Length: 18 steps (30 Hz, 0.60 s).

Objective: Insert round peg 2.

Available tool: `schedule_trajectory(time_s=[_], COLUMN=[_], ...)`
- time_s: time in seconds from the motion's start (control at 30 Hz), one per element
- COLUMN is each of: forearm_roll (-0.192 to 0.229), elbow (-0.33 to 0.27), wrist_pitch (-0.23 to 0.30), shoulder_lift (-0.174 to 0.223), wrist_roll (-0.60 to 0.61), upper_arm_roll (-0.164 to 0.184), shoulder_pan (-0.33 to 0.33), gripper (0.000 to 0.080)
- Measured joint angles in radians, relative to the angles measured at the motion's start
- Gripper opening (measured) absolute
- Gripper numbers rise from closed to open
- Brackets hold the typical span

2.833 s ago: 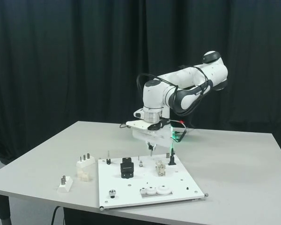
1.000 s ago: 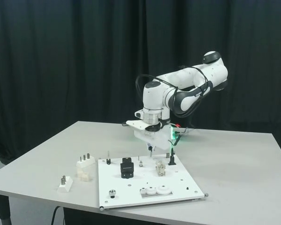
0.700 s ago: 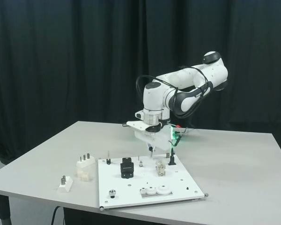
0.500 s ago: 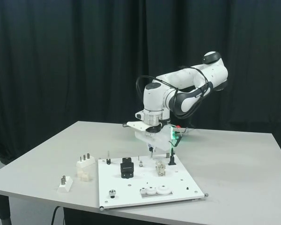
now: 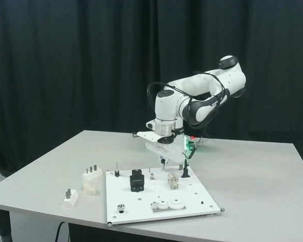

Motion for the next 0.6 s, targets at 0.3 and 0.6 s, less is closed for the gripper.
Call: schedule_trajectory(time_s=[0.3, 0.6], forearm_roll=[0.003, 0.006], elbow=[0.0, 0.0], wrist_pitch=[0.003, 0.005], shoulder_lift=[0.0, 0.0], wrist_roll=[0.004, 0.004], upper_arm_roll=[0.004, 0.011], shoulder_pan=[0.0, 0.0], gripper=[0.0069, 0.0069])
